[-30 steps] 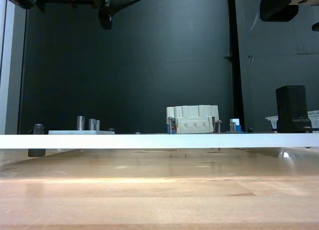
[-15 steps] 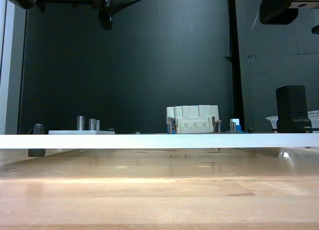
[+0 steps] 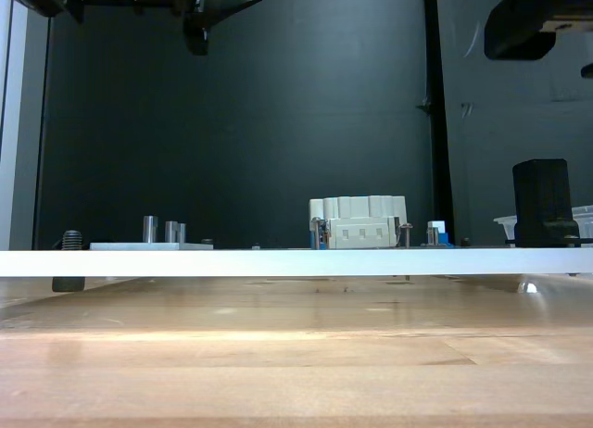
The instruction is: Pick the 16mm bar and install on taskboard
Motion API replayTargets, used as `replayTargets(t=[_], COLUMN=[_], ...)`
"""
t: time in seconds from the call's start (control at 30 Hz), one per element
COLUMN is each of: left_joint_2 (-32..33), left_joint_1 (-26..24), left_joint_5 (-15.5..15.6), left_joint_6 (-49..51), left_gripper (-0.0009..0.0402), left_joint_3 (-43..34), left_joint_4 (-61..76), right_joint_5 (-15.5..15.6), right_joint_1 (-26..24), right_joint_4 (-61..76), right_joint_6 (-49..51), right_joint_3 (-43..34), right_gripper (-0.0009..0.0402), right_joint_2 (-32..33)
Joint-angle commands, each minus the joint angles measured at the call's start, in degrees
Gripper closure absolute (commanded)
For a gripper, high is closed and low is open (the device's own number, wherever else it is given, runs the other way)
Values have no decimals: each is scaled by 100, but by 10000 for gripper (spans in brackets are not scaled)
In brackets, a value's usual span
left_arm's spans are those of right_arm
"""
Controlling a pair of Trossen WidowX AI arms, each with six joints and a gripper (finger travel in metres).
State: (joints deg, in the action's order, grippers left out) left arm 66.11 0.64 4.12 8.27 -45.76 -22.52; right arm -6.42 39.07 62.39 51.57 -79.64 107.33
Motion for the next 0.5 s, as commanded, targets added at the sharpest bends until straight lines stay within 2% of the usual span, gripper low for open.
replayTargets(t=[0.03,0.5], left_joint_2=[0,0], left_joint_1=[0,2], left_joint_5=[0,0], left_joint_6=[-2,-2], left_gripper=[256,256], left_joint_3=[0,0], left_joint_4=[0,-2], right_joint_5=[4,26], right_joint_1=[0,-22], right_joint_4=[-129,-317], right_joint_6=[22,37], right_joint_3=[101,284], right_gripper=[393,393], right_joint_2=[2,2])
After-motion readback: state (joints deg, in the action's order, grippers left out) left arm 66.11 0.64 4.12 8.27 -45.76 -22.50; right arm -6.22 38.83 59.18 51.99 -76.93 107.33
